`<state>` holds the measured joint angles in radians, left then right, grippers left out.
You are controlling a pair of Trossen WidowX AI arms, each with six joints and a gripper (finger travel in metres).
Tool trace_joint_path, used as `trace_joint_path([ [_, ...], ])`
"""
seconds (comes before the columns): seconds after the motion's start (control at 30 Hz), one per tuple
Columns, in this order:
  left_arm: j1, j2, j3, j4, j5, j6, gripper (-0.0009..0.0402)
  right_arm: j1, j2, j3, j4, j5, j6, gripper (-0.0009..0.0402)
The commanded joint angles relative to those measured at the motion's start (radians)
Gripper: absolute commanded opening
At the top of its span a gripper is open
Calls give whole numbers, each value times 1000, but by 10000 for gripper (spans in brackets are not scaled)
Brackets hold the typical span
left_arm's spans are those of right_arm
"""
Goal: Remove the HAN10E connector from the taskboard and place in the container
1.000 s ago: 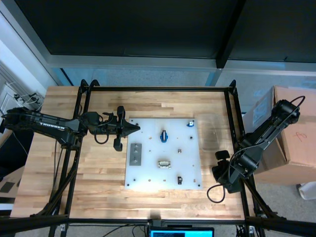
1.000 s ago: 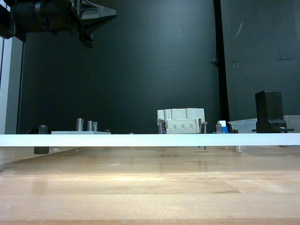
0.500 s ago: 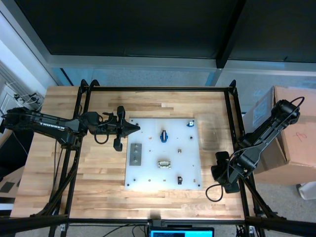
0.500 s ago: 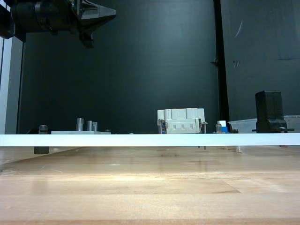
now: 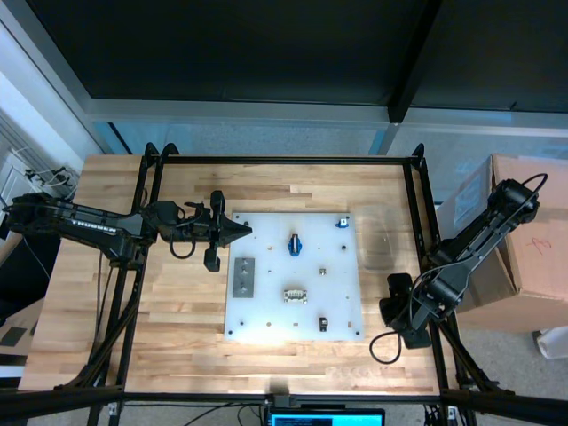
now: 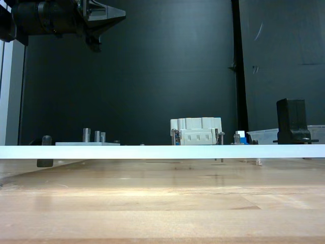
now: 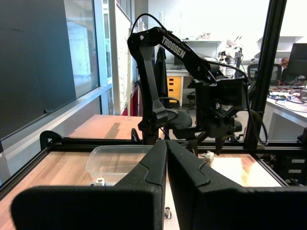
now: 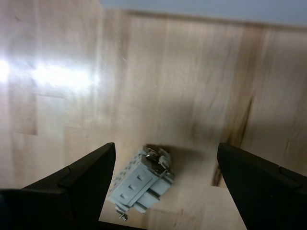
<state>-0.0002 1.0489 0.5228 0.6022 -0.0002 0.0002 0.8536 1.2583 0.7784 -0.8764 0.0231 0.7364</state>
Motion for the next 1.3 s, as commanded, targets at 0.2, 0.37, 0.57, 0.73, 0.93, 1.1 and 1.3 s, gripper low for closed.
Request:
trace_joint_path([
  [0.2, 0, 0, 0, 0, 0, 0, 0, 2, 0, 37, -13, -22, 76, 298],
  [0.37, 0, 0, 0, 0, 0, 0, 0, 12, 0, 87, -90, -32, 295, 298],
  [0.57, 0, 0, 0, 0, 0, 0, 0, 17, 0, 170, -151, -50, 551, 298],
  [0.73, 0, 0, 0, 0, 0, 0, 0, 21, 0, 225, -197, -50, 698, 298],
  [0.93, 0, 0, 0, 0, 0, 0, 0, 33, 0, 240, -230, -50, 749, 298],
  [1.1, 0, 0, 0, 0, 0, 0, 0, 35, 8, 239, -230, -50, 748, 298],
  [1.3, 0, 0, 0, 0, 0, 0, 0, 66, 13, 211, -230, -42, 752, 298],
])
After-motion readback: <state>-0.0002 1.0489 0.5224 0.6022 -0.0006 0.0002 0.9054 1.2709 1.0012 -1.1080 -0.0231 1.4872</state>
